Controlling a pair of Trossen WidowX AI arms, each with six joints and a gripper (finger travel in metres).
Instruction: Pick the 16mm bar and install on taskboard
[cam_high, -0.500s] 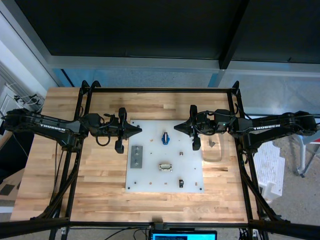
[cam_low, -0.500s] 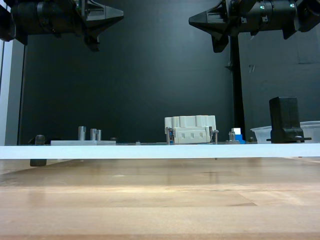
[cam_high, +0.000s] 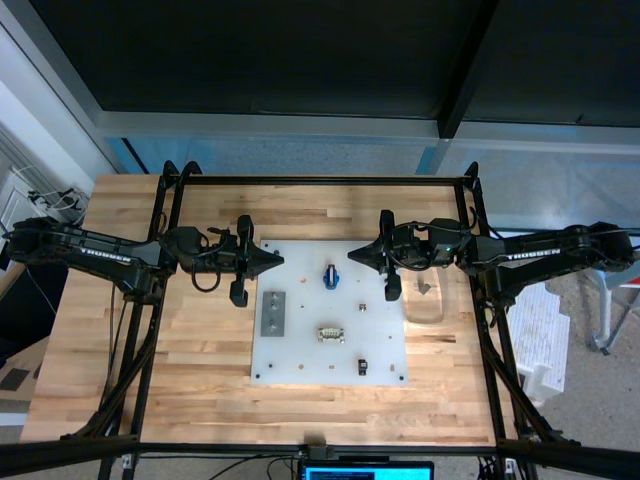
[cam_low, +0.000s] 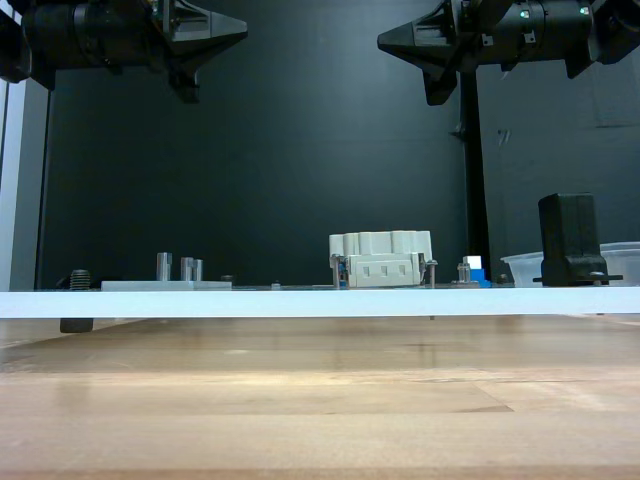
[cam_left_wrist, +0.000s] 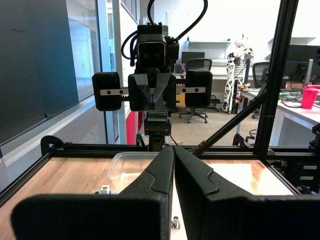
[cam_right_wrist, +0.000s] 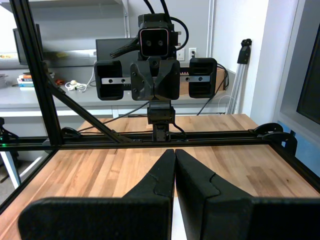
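Note:
The white taskboard (cam_high: 300, 350) lies in the middle of the table, carrying a grey metal block (cam_high: 272, 312), a blue part (cam_high: 331, 275) and a beige connector (cam_high: 331, 334). A tiny grey piece, apparently the 16mm bar (cam_high: 424, 287), rests in the clear tray (cam_high: 432, 305) just right of the board. My left gripper (cam_high: 280, 259) hovers over the board's far left corner, shut and empty. Opposite it, my right gripper (cam_high: 351, 256) hangs over the board's far edge, also shut on nothing. In the low view both grippers (cam_low: 243, 30) (cam_low: 381, 42) are high above the board.
A small black component (cam_high: 363, 367) stands near the board's front edge and shows tall in the low view (cam_low: 570, 240). Black frame rails (cam_high: 320, 181) border the table. Each wrist view faces the other arm (cam_left_wrist: 151, 75) (cam_right_wrist: 158, 65) across the table.

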